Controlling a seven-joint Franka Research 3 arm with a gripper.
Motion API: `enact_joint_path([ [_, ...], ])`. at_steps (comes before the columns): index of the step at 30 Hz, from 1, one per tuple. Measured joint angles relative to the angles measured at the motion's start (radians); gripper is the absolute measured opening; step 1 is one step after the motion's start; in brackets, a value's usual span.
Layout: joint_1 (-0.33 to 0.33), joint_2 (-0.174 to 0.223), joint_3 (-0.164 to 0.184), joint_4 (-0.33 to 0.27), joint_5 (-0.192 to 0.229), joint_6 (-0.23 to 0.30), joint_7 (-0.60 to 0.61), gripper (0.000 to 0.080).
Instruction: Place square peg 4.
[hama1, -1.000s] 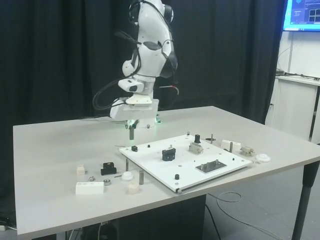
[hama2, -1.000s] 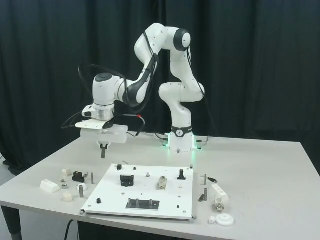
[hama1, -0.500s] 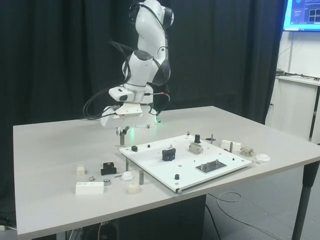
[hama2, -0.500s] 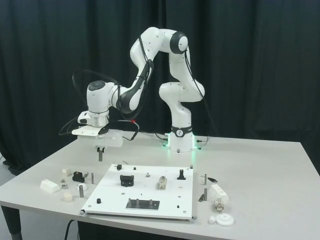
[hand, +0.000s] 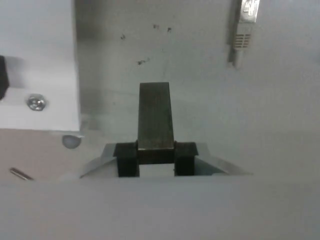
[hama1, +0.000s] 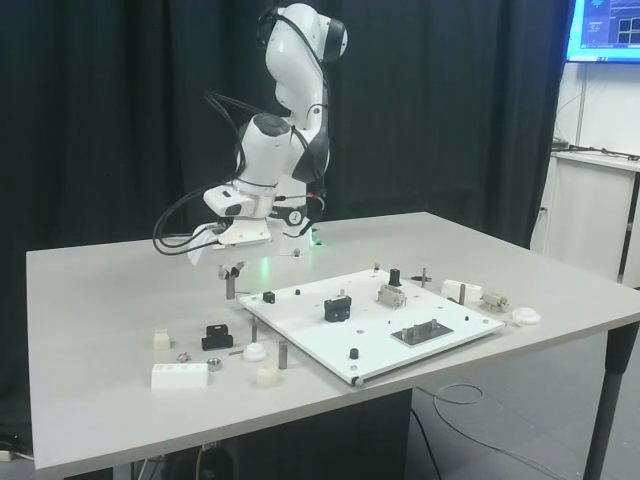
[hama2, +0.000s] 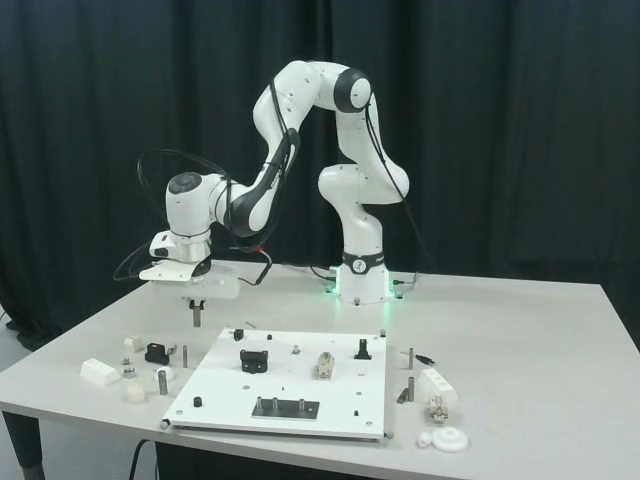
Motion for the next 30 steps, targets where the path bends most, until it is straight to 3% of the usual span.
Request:
enact_joint_path([
  [18,-0.002,0.042,0.008,0.002,0.023,0.05,-0.003,0.0148],
  [30,-0.002,0.077,0.019,0.021,0.045,0.054,-0.029,0.0148],
])
